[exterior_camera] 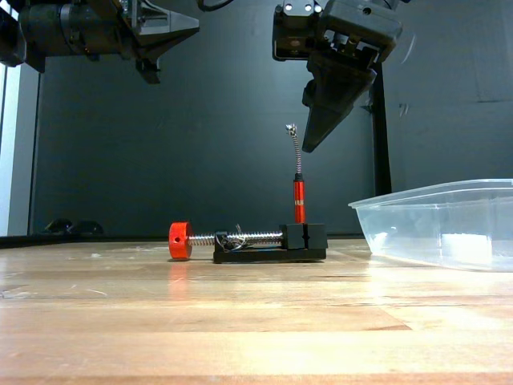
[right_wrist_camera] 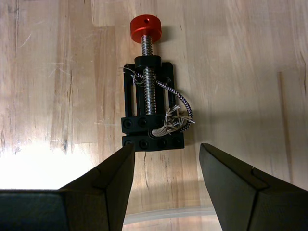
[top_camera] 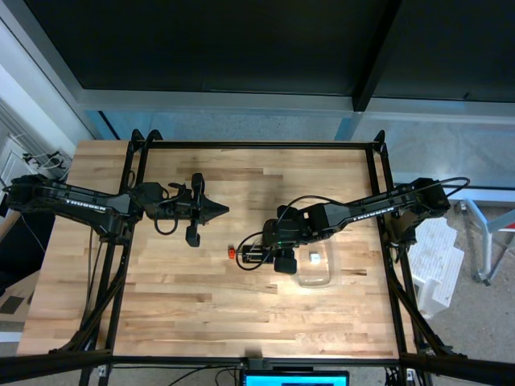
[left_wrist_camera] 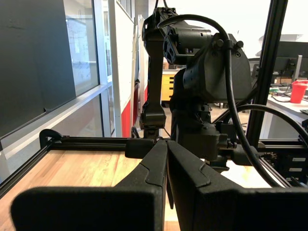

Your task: Pick the RCA connector and install on taskboard

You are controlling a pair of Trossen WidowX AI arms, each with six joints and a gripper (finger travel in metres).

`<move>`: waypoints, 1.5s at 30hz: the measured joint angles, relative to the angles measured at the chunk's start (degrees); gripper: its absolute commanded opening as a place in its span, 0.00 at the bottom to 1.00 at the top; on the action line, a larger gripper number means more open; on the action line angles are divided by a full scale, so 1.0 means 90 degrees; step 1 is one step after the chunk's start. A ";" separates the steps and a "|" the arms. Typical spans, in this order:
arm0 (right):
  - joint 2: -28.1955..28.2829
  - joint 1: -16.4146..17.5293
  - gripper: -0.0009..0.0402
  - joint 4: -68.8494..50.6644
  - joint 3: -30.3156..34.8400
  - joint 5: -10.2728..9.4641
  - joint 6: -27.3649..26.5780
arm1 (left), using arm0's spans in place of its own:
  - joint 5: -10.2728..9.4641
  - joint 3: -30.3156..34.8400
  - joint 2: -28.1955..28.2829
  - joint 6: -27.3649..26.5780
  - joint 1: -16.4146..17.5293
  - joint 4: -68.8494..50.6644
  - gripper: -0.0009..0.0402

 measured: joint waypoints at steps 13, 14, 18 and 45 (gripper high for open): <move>-0.0639 -0.0005 0.30 0.0277 -0.0316 0.0000 -0.0362 | 0.0000 0.0002 0.0000 0.0000 0.0000 -0.0002 0.02; -0.0763 -0.0017 0.27 0.0425 -0.0435 0.0000 -0.0391 | -0.0002 0.0002 0.0000 -0.0002 0.0000 0.0000 0.02; -0.1299 -0.0070 0.18 0.0911 -0.0952 0.0000 -0.0500 | 0.0000 0.0000 0.0000 0.0000 0.0000 -0.0002 0.02; -0.4330 -0.0750 0.02 0.5302 -0.3789 -0.0345 -0.1367 | 0.0000 0.0002 0.0000 -0.0002 0.0000 0.0000 0.02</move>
